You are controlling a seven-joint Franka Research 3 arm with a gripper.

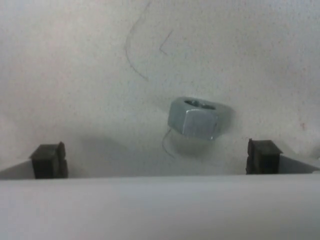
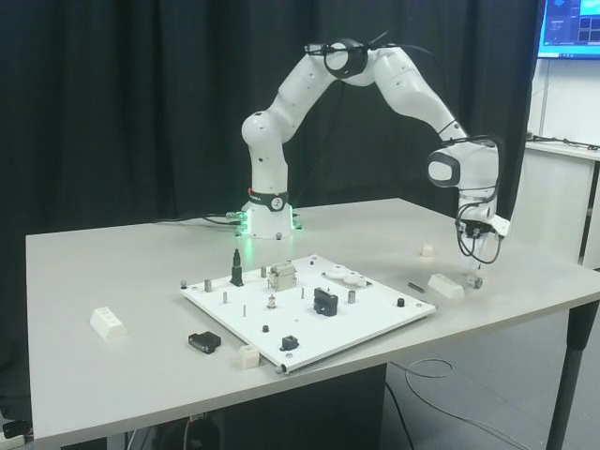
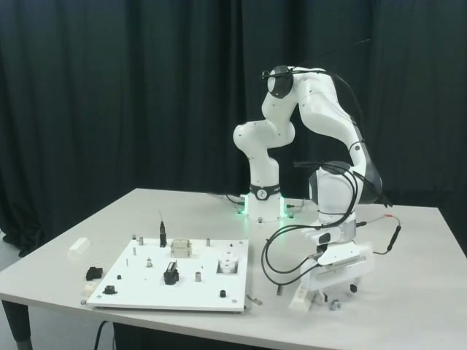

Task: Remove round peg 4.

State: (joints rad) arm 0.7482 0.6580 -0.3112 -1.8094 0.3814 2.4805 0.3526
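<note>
A hex nut (image 1: 199,118) lies on the desk (image 1: 75,65) between the wide-spread fingers of the empty claw (image 1: 156,159), touching neither.

Arm extended, pincer lowered near the bench surface.

The white arm (image 2: 394,80) rises from its base at the rear of the bench (image 2: 112,272), bends at a high elbow and reaches down toward the bench's edge, well apart from the base. The wrist (image 3: 332,193) points downward. The pincer (image 1: 156,159) hangs just above the bench, its two black fingertips (image 1: 49,161) spread wide apart with nothing held between them. In the room views it sits low (image 2: 476,272), (image 3: 337,290).
</note>
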